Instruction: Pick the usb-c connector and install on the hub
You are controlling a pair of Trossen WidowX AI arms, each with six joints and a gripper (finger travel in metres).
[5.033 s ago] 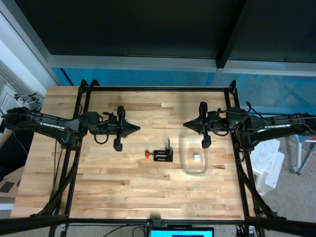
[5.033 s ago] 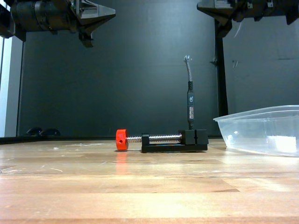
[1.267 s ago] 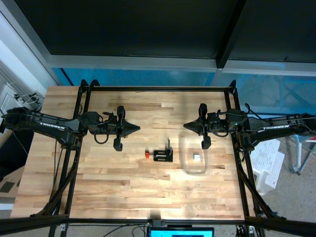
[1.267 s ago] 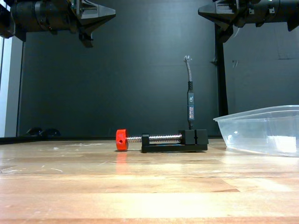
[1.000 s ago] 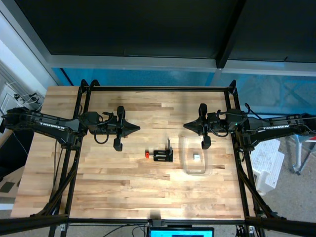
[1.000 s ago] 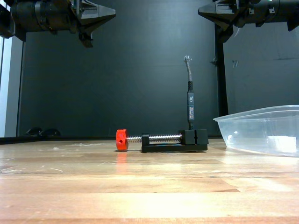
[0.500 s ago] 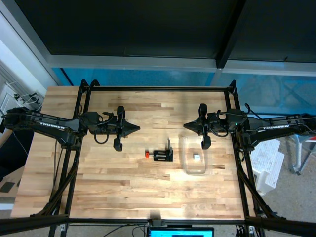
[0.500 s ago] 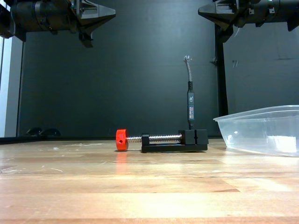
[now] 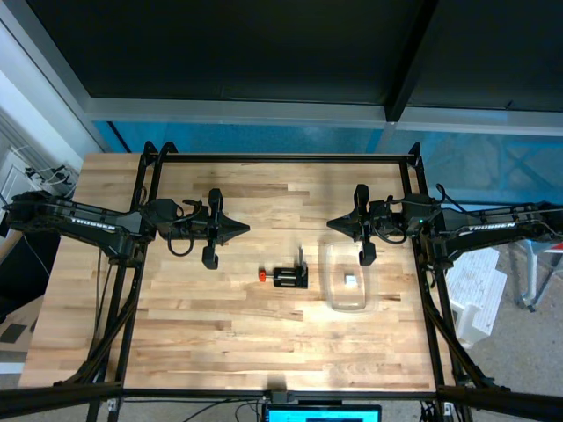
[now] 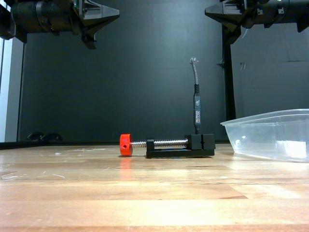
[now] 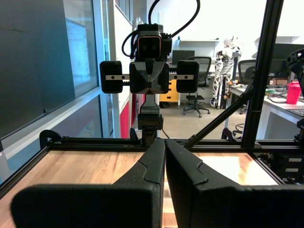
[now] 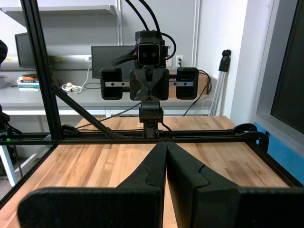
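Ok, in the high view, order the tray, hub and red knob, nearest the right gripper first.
1. tray, on the right gripper's side.
2. hub, mid-table.
3. red knob, hub's end towards the left gripper.
Both grippers hang raised, fingers shut.

Two tools (image 9: 245, 229) (image 9: 331, 223), one hub (image 9: 290, 278), one tray (image 9: 347, 301)

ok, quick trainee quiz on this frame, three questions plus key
1. Fill in: the red knob of the small black rectangular block points toward the ___ arm.
2. The small pale grey square piece lies: A) in the clear plastic tray, B) on the black block, C) on bare wood.
3. True or false: the left gripper and right gripper both hang shut above the wooden table, holding nothing.
Key: 1 left; 2 A; 3 true.
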